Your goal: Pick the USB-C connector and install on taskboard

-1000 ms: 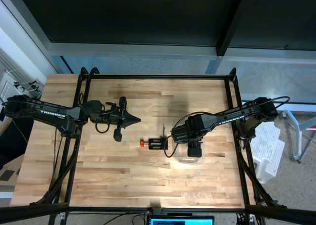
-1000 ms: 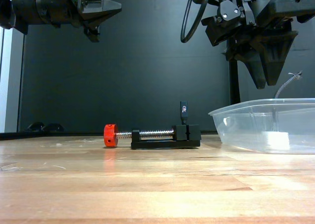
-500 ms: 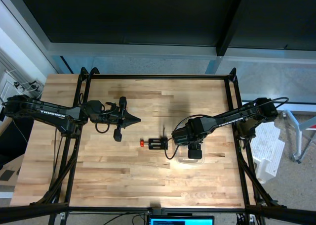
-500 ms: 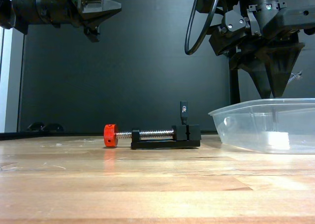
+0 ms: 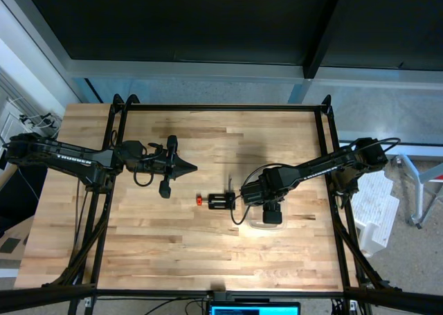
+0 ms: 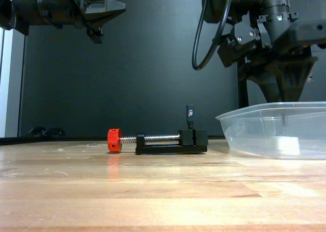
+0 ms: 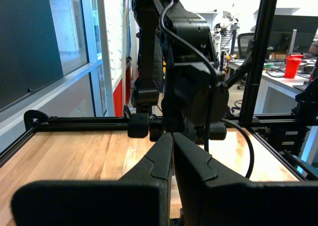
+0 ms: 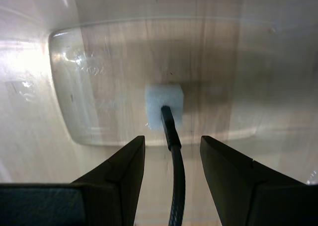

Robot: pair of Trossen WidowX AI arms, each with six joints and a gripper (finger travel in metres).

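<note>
The taskboard is a small black block with an orange-red knob at its left end and a dark upright piece on top. The USB-C connector is a slim dark plug on a black cable, standing in a small white square piece inside the clear tray. My right gripper hangs open straight above the connector, one finger on each side, not touching it. It sits low over the tray. My left gripper is parked high at the left, shut and empty.
The clear plastic tray lies right of the taskboard, close to it. A black cable loops down from the right arm above the taskboard. A black frame rail borders the table at both sides.
My right gripper has come down toward the tray and shifted slightly right in the low view. The left arm, taskboard and tray have not moved.
</note>
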